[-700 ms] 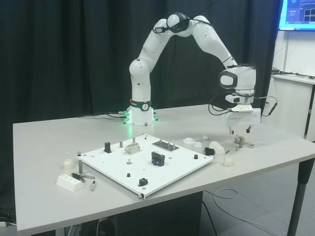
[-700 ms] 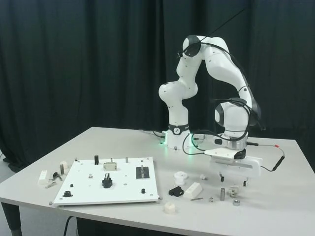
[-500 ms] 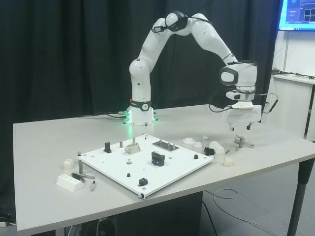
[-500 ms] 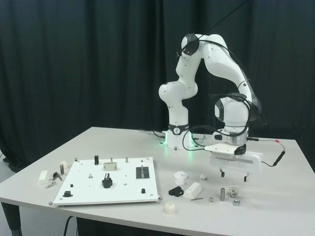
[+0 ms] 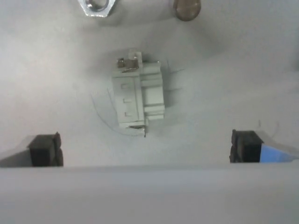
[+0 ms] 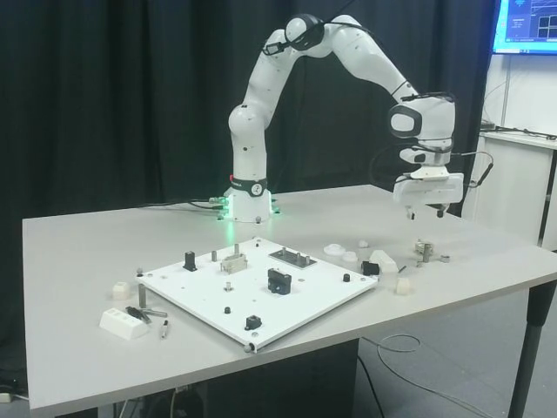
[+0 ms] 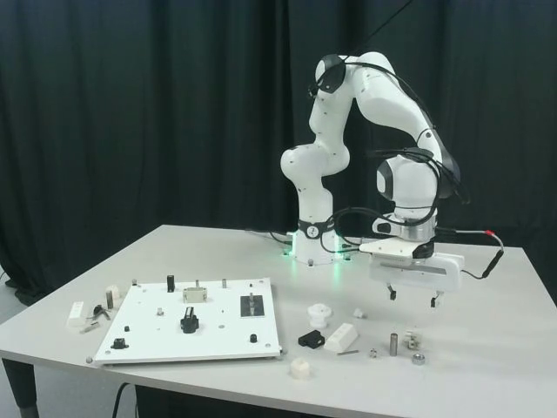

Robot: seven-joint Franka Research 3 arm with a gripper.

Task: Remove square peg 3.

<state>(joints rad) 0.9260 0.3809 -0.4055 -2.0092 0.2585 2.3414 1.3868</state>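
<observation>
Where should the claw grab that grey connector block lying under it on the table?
Probably from straight above, across its two long flat sides. The grey connector block lies flat on the table, long axis running between the open claw fingers, so the wrist would need a quarter turn first. Avoid the end with the small metal clip.

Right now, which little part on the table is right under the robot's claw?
The grey connector block lies straight below the open gripper. The hex nut and round peg sit farther off, beside each other.
</observation>
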